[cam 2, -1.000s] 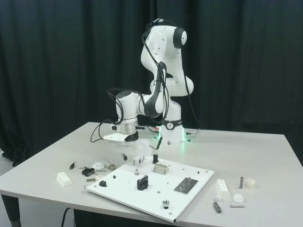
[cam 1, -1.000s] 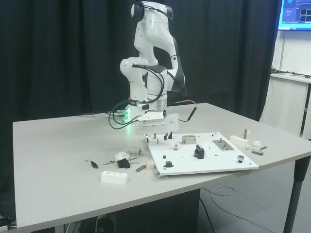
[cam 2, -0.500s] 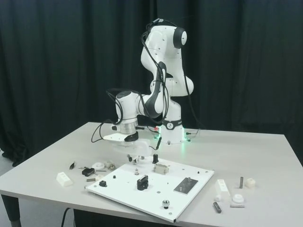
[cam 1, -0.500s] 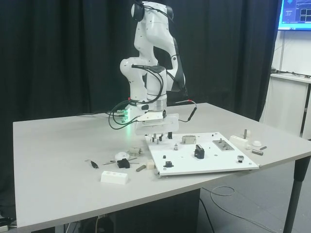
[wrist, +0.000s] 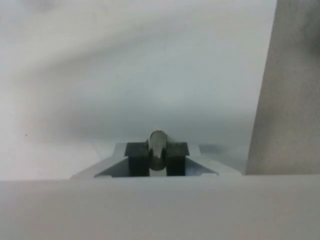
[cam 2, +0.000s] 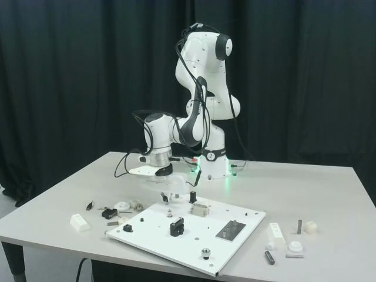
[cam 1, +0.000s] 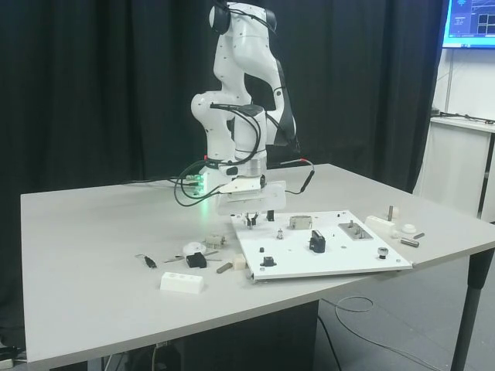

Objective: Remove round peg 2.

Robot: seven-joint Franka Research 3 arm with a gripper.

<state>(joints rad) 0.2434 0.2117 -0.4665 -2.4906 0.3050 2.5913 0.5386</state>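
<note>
The gripper point(cam 1: 250, 222) has come down onto the round peg point(wrist: 157, 149) — fingers now closed around it.

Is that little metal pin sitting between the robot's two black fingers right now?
Yes: in the wrist view the round peg stands upright between the two black fingers of the gripper, one on each side.

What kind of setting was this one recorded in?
Probably a robotics lab or test cell: a white arm bolted on a grey table, black curtains behind, and a white assembly board with loose parts beside it.

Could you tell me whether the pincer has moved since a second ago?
Yes. The pincer has come down toward the white board, closing around the peg.
</note>
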